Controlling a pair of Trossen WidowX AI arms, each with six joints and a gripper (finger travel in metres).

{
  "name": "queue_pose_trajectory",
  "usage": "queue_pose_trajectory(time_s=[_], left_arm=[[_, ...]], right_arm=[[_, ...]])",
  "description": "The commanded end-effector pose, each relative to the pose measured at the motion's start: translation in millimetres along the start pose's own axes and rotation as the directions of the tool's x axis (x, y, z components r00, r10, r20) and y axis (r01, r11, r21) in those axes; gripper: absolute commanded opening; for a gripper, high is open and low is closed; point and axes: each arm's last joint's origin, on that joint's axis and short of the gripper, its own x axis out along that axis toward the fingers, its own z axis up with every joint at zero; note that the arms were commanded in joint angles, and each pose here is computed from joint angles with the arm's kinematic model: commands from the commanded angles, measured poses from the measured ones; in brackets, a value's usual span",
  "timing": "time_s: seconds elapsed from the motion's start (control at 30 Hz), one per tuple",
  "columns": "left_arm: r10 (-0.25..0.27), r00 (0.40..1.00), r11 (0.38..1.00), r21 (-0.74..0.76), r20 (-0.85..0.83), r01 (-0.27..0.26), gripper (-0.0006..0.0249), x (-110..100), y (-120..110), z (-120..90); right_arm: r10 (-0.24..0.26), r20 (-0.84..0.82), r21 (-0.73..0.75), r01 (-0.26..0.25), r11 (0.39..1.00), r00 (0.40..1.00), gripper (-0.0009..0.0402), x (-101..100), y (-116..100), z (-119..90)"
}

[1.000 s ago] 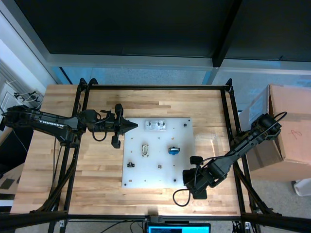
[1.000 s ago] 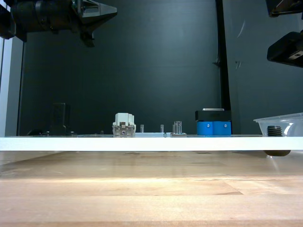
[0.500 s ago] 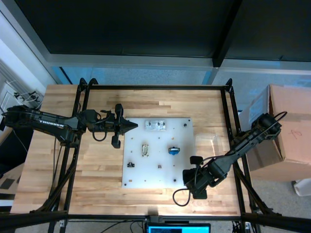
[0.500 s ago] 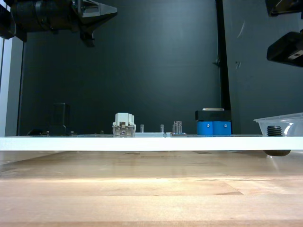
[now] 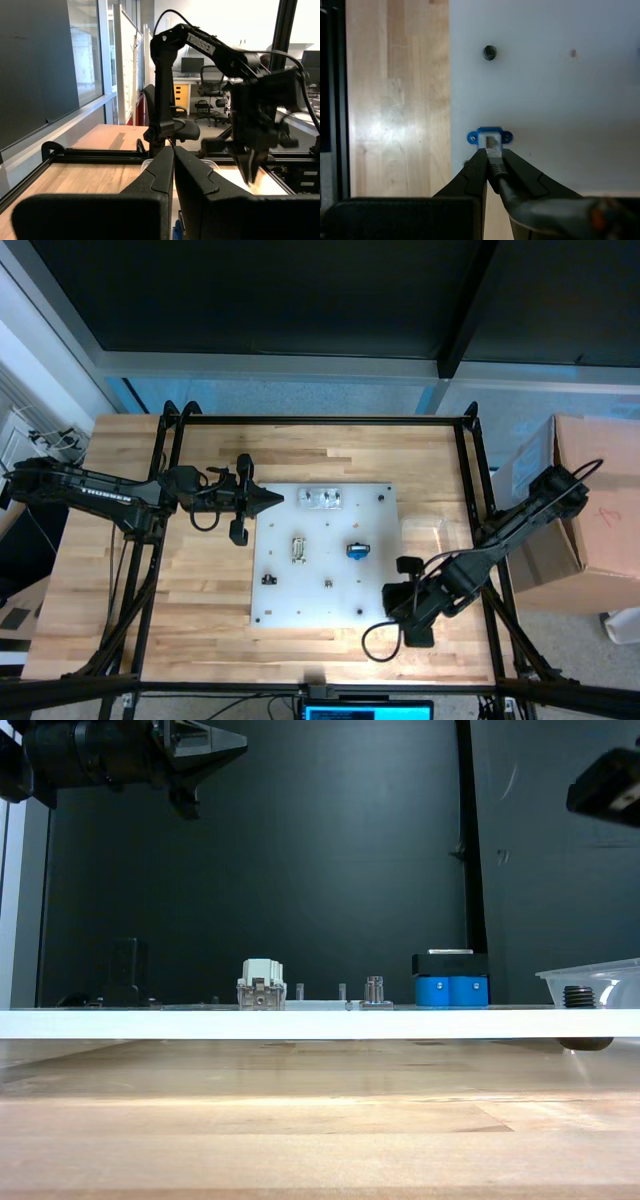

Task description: Remove the RJ45 connector from the taskboard and place in the container

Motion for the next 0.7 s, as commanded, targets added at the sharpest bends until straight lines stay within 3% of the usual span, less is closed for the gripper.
queue_pose_trajectory(time_s=[0.03, 0.4, 0.57, 0.7], left_arm=[[0.0, 1.0, 1.0, 0.0, 0.0, 0.0, 0.0, 0.1, 0.1, -0.1], [0.0, 1.0, 1.0, 0.0, 0.0, 0.0, 0.0, 0.1, 0.0, 0.0], [0.0, 1.0, 1.0, 0.0, -0.001, 0.0, 0.0, 0.1, 0.0, -0.1], [0.0, 1.0, 1.0, 0.0, 0.0, 0.0, 0.0, 0.1, 0.0, -0.1]], right_arm=[[-0.021, 0.006, 0.012, 0.021, 1.0, 1.0, 0.0, -13.8, -10.8, -4.0], [-0.046, -0.016, 0.053, 0.047, 0.997, 0.999, 0.0, -36.0, -51.9, -39.4], [-0.04, -0.035, 0.076, 0.043, 0.996, 0.999, 0.0, -33.1, -68.5, -59.4], [-0.062, -0.062, 0.12, 0.069, 0.99, 0.996, 0.0, -23.6, -81.3, -77.6]])
